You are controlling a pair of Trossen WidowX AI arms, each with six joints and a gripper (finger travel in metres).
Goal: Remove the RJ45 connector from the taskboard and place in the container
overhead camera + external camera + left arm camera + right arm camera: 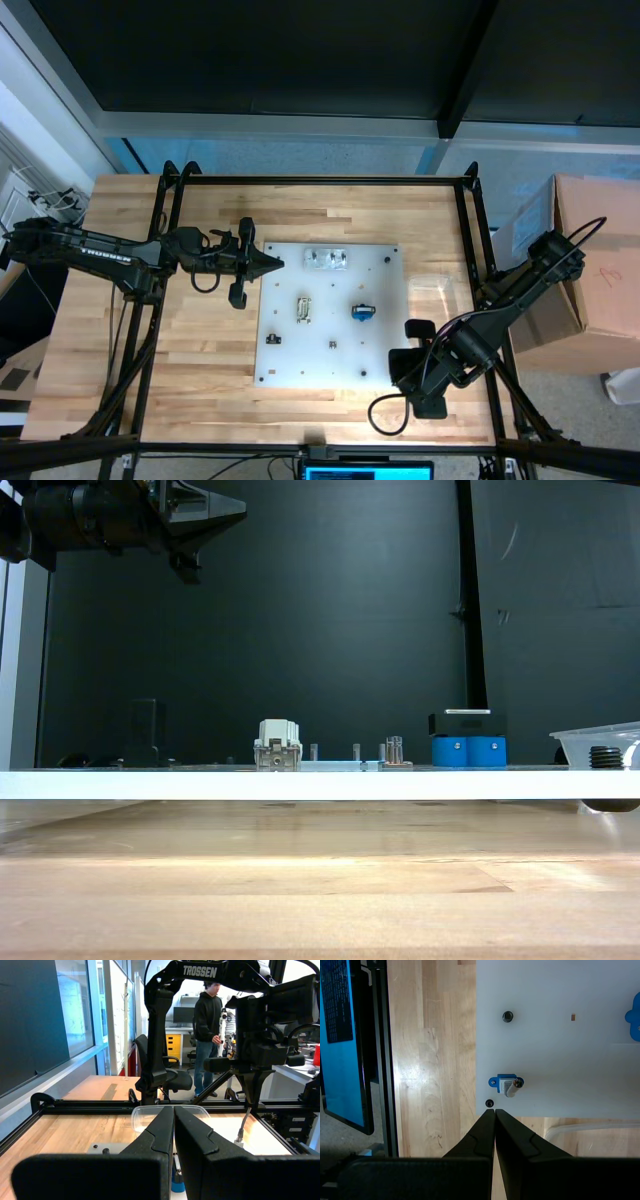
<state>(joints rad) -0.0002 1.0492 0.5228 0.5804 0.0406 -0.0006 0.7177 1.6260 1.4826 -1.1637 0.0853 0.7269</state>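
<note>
RJ45 connector (510, 1086) sits in its blue holder (494, 1081) on the taskboard (300, 365), near the board's close right corner. Right gripper (495, 1111) hangs over that corner, jaws pressed together, holding nothing. Left gripper (272, 263) floats high over the board's left edge, jaws closed, empty too. Container (440, 290) sits just right of the board.

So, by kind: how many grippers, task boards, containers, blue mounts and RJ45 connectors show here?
White square task board: 1
Black grippers: 2 (left gripper high over the board's left edge, right gripper at its near-right corner, both shut)
Clear plastic container: 1
Blue plastic mounts: 2
Grey RJ45 connector: 1, seated in the near mount
Total: 7
</note>
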